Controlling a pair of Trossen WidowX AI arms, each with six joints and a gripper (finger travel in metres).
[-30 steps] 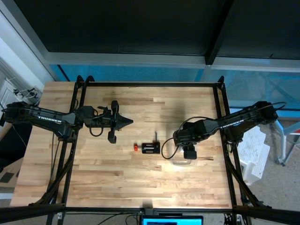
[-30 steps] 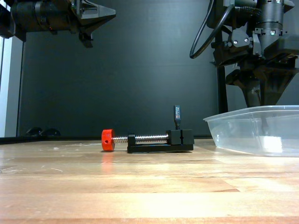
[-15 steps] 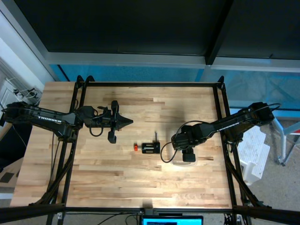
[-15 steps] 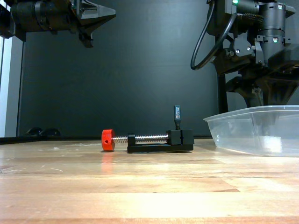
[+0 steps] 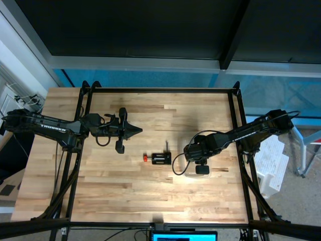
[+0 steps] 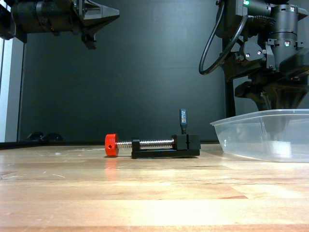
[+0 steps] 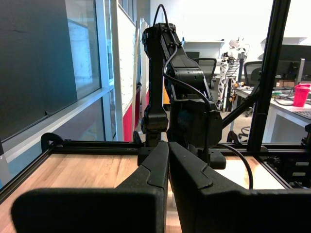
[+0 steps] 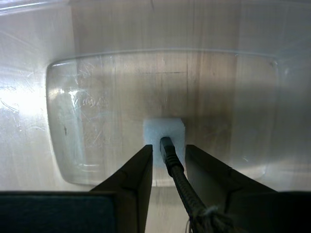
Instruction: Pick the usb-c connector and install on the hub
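The black usb-c connector (image 8: 167,147) stands upright in a white foam block (image 8: 164,130) on the floor of a clear plastic container (image 8: 63,121), its cable running back toward the camera. My right gripper (image 8: 168,148) is open, one finger on each side of the connector with a small gap at both. In the high view the right gripper (image 5: 199,166) hangs over the container (image 5: 189,174) and hides the connector. The hub (image 6: 183,119) stands upright in a black vise with a red knob (image 6: 111,144). My left gripper (image 5: 136,130) is shut and empty, high above the table's left half.
The vise (image 5: 160,158) lies on the wooden table just left of the container (image 6: 260,135). A black frame rail (image 5: 160,91) borders the table. The left gripper (image 6: 112,14) hovers well above the vise in the low view.
The right arm has shifted slightly toward the near edge over the container. The left arm, vise and hub have not moved.
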